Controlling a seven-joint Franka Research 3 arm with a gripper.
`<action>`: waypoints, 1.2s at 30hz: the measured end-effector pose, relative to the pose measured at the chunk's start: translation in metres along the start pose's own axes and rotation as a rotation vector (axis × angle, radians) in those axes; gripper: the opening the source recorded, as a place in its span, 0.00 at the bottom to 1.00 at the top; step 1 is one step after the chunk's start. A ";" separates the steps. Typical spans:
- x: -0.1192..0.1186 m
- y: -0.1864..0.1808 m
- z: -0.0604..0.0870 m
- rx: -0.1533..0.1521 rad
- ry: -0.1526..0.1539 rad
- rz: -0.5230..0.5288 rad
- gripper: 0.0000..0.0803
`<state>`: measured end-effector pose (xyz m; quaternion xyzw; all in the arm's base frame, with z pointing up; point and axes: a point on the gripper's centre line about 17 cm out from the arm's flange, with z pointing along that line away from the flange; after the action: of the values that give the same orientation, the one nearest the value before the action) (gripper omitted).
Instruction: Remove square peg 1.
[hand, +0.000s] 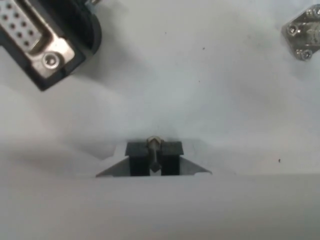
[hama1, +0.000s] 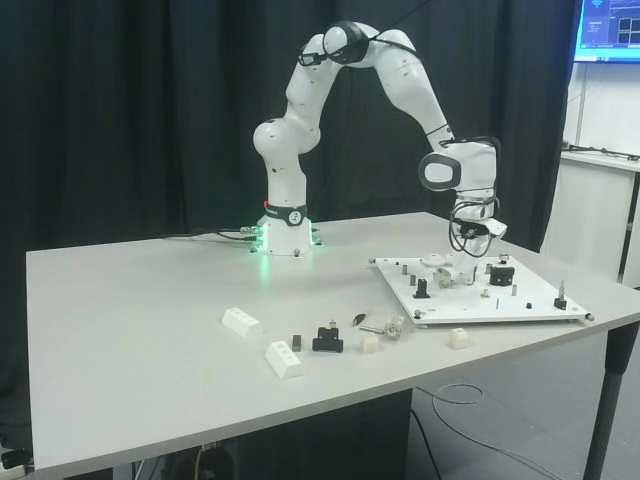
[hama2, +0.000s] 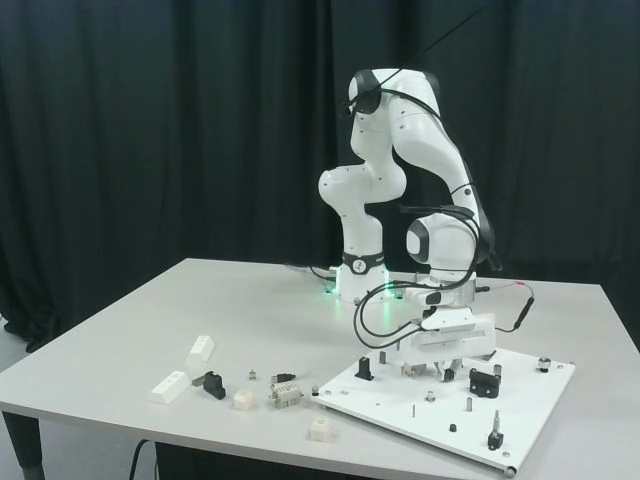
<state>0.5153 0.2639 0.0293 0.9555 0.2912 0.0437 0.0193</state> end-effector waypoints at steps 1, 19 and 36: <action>0.000 0.000 0.000 0.001 0.000 -0.003 0.05; 0.000 0.000 0.000 0.010 0.001 -0.096 0.05; 0.001 0.000 0.000 0.010 0.002 -0.199 0.05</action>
<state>0.5159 0.2639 0.0295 0.9218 0.3850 0.0412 0.0186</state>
